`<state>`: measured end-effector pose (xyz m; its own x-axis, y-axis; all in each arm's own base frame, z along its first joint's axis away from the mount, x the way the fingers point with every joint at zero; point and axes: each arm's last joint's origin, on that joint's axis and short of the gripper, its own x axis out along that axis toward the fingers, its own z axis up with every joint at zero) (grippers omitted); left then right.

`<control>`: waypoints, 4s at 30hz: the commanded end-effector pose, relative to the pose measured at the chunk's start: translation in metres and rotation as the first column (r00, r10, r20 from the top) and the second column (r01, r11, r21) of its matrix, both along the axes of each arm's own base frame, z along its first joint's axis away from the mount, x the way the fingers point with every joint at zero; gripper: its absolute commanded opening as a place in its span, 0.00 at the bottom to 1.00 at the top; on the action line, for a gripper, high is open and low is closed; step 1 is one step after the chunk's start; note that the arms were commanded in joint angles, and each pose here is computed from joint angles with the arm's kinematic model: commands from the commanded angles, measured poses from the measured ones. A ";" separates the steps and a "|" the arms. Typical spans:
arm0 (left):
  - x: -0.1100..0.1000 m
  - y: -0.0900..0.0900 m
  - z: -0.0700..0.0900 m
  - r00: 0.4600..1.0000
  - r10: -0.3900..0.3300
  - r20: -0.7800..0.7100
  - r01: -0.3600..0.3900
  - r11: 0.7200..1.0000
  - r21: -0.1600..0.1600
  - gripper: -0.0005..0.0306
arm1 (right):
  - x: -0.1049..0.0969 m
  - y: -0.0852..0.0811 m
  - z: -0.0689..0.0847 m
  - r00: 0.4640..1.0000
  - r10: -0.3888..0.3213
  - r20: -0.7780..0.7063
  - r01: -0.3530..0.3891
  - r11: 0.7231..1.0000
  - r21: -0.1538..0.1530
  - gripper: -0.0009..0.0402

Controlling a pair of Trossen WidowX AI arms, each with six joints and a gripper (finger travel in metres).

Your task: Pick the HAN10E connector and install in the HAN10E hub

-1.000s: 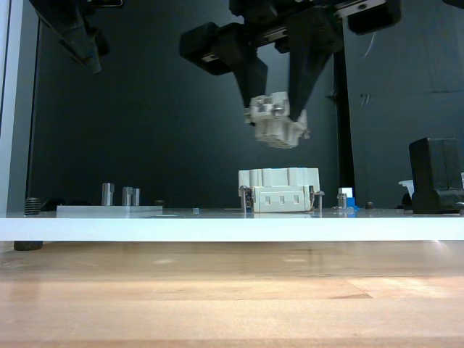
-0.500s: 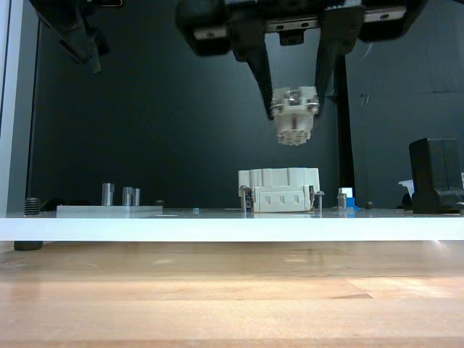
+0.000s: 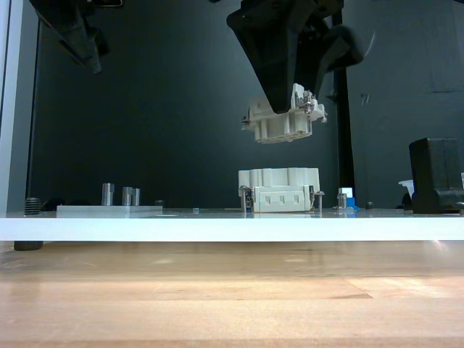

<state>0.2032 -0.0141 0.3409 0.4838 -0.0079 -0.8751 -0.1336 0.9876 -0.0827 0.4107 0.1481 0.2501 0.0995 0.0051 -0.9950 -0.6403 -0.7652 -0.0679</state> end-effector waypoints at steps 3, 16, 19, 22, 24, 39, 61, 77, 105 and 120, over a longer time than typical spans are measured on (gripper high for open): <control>0.000 0.000 0.000 1.000 -0.001 0.000 0.001 1.000 0.000 0.53 | 0.005 -0.009 -0.003 0.991 0.132 -0.012 -0.132 0.991 0.039 0.11; 0.000 0.000 0.000 1.000 0.000 0.001 0.000 1.000 0.000 0.54 | 0.005 -0.013 -0.007 0.863 0.504 -0.034 -0.505 0.862 -0.042 0.11; 0.000 0.000 0.000 1.000 -0.001 0.000 0.001 1.000 0.000 0.53 | 0.004 -0.014 -0.008 0.848 0.527 -0.049 -0.529 0.846 -0.062 0.11; 0.000 0.000 0.000 1.000 0.000 0.001 0.000 1.000 0.000 0.54 | 0.003 -0.014 -0.008 0.820 0.567 -0.073 -0.572 0.818 -0.066 0.11; 0.000 0.000 0.000 1.000 0.000 0.001 0.000 1.000 0.000 0.53 | 0.003 -0.015 -0.007 0.803 0.591 -0.070 -0.595 0.800 -0.070 0.11; 0.000 0.000 0.000 1.000 0.000 0.000 0.000 1.000 0.000 0.53 | 0.006 -0.014 -0.010 0.779 0.625 -0.036 -0.626 0.775 -0.085 0.03; 0.000 0.000 0.000 1.000 0.000 0.001 0.000 1.000 0.000 0.53 | 0.003 -0.012 -0.018 0.793 0.608 -0.033 -0.608 0.790 -0.082 0.02; 0.000 0.000 0.000 1.000 0.000 0.001 0.000 1.000 0.000 0.53 | -0.002 -0.011 -0.024 0.789 0.614 -0.035 -0.615 0.786 -0.064 0.02; 0.000 0.000 0.000 1.000 0.000 0.001 0.000 1.000 0.000 0.54 | -0.002 -0.013 -0.029 0.776 0.631 -0.031 -0.631 0.771 -0.087 0.02; 0.000 0.000 0.000 1.000 0.000 0.001 0.000 1.000 0.000 0.53 | -0.003 -0.013 -0.031 0.772 0.636 -0.024 -0.636 0.770 -0.061 0.02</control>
<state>0.2032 -0.0141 0.3411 0.4845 -0.0079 -0.8748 -0.1338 0.9875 -0.0830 0.4083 0.1344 0.2199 0.1027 -0.0071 -0.9947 -0.0081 -0.9999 0.0063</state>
